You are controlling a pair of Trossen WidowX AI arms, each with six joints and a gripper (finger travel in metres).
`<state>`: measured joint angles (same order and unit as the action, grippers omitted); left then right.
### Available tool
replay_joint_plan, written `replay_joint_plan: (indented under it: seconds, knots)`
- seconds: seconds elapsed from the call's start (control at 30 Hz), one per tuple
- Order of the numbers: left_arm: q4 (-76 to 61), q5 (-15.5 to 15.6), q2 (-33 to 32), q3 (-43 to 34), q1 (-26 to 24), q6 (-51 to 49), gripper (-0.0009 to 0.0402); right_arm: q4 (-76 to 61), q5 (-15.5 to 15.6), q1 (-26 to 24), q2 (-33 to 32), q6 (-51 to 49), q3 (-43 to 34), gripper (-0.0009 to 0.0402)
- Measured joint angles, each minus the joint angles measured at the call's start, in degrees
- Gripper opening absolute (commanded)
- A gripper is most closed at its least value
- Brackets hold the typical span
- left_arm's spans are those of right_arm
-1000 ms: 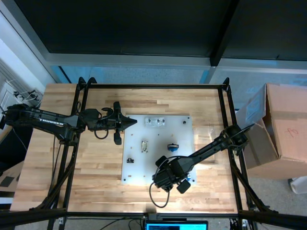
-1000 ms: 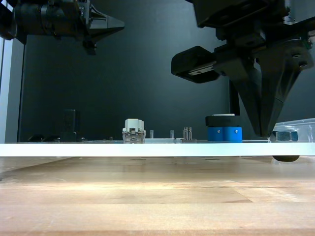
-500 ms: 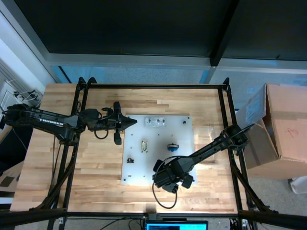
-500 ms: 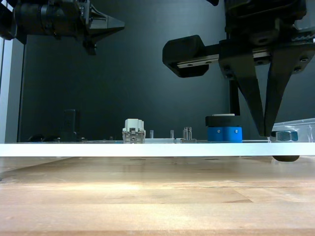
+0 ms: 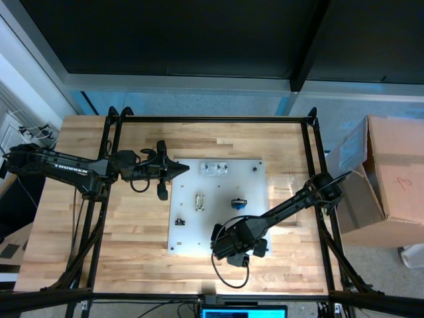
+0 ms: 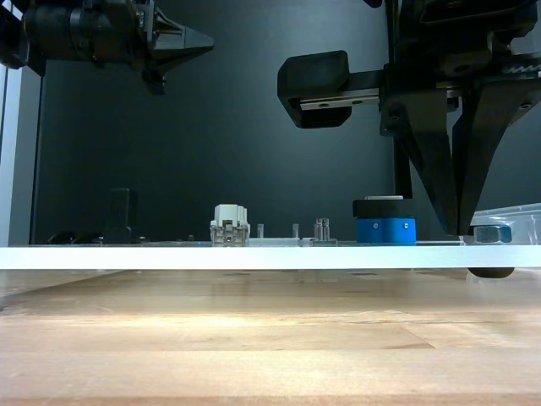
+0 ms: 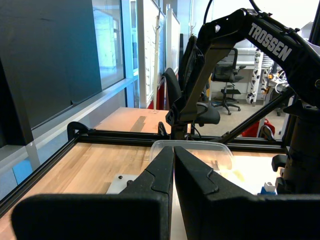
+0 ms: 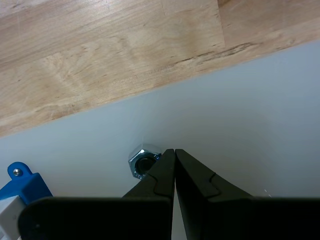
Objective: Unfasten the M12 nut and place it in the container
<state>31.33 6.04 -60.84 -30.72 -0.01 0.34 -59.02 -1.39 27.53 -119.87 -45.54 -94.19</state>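
The small silver M12 nut (image 8: 144,161) lies flat and low on the white board (image 8: 240,115), with a dark core in its hole, so it looks to be on its stud. My right gripper (image 8: 174,151) points down at the board, shut on nothing, its tips just beside the nut. In the low view the nut (image 6: 490,233) shows just right of the right gripper (image 6: 463,230). From above, the right gripper (image 5: 245,248) hides the nut. My left gripper (image 5: 185,169) hovers high off the board's far left edge, shut and empty.
A clear container (image 7: 192,150) stands right of the board. On the board are a blue block (image 6: 385,230), a white connector (image 6: 230,228) and small posts (image 6: 321,228). A black frame (image 5: 212,120) rings the table, and a cardboard box (image 5: 387,179) stands beyond the right edge.
My right gripper has turned about its own axis above the nut, its side block swinging round. The nut has stayed in place. The left arm has not moved.
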Motion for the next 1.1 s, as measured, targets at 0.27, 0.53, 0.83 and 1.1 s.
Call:
replay_joint_plan:
  seconds: [0.27,0.53,0.83,1.1]
  knots:
    - [0.00,0.00,0.00,0.00,0.00,0.00,0.0000,-0.70,-0.11,-0.13,1.31,7.08,0.00,0.0000]
    - [0.00,0.00,0.00,0.00,0.00,0.02,0.0000,-5.77,-0.50,-0.42,6.21,39.36,0.00,0.0000]
    - [0.00,0.00,0.00,0.00,0.00,0.00,0.0000,-8.94,-1.11,1.81,12.50,64.35,0.00,0.0000]
    - [0.02,0.00,0.00,0.00,0.00,0.00,0.0000,-11.06,-3.56,2.86,14.16,75.93,-0.02,0.0000]
